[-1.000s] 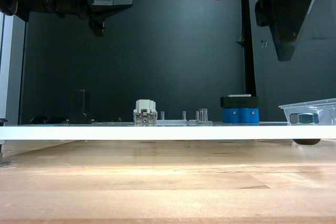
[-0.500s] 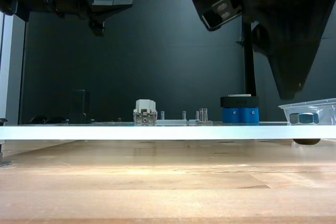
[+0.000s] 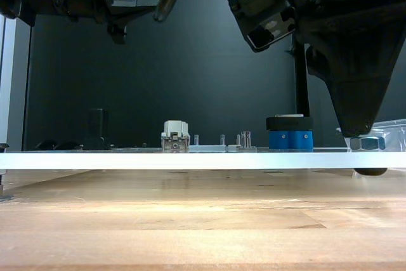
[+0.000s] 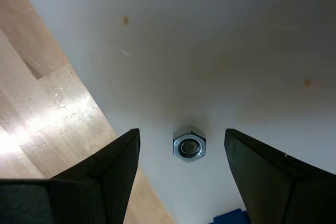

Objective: Unfasten the M12 nut and place it in the container

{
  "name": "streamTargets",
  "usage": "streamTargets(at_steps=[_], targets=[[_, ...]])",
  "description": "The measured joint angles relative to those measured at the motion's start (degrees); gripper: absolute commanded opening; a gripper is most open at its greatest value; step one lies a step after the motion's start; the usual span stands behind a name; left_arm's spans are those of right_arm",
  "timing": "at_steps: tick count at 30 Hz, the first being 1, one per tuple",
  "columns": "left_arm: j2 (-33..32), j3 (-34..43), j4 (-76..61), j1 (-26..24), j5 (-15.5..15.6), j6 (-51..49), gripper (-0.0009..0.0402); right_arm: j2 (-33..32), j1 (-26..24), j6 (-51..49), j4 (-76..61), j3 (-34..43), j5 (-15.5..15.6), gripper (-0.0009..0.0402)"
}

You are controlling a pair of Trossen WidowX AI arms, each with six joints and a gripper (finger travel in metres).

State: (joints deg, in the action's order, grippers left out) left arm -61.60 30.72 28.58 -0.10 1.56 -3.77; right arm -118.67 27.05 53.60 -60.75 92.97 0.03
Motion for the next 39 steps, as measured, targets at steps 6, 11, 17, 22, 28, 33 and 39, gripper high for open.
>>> streamTargets(at_steps=[6, 11, 17, 22, 28, 33, 39], targets=[[0.00, 0.00, -0.02, 0.00, 0.00, 0.00, 0.0000, 0.00, 0.00, 0.00, 1.57, -1.64, 0.00, 0.0175], [0.00, 0.00, 0.00, 0.00, 0.00, 0.02, 0.0000, 0.00, -0.02, -0.13, 1.70, -1.68, -0.46, 0.0137], [0.00, -0.02, 0.00, 0.00, 0.00, 0.02, 0.0000, 0.00, -0.04, -0.13, 1.73, -1.68, -0.46, 0.0090], [0.00, -0.02, 0.00, 0.00, 0.00, 0.02, 0.0000, 0.02, -0.07, -0.13, 1.75, -1.77, -1.57, 0.0046], [0.00, 0.00, -0.02, 0.00, 0.00, 0.02, 0.0000, 0.02, -0.09, -0.13, 2.34, -1.77, -2.19, -0.0003], [0.00, 0.00, 0.00, 0.00, 0.00, 0.00, 0.0000, 0.02, -0.07, -0.13, 2.25, -1.77, -2.21, 0.0003], [0.00, 0.00, 0.00, 0.00, 0.00, 0.00, 0.0000, 0.02, -0.07, -0.11, 2.25, -1.77, -2.16, 0.0000]])
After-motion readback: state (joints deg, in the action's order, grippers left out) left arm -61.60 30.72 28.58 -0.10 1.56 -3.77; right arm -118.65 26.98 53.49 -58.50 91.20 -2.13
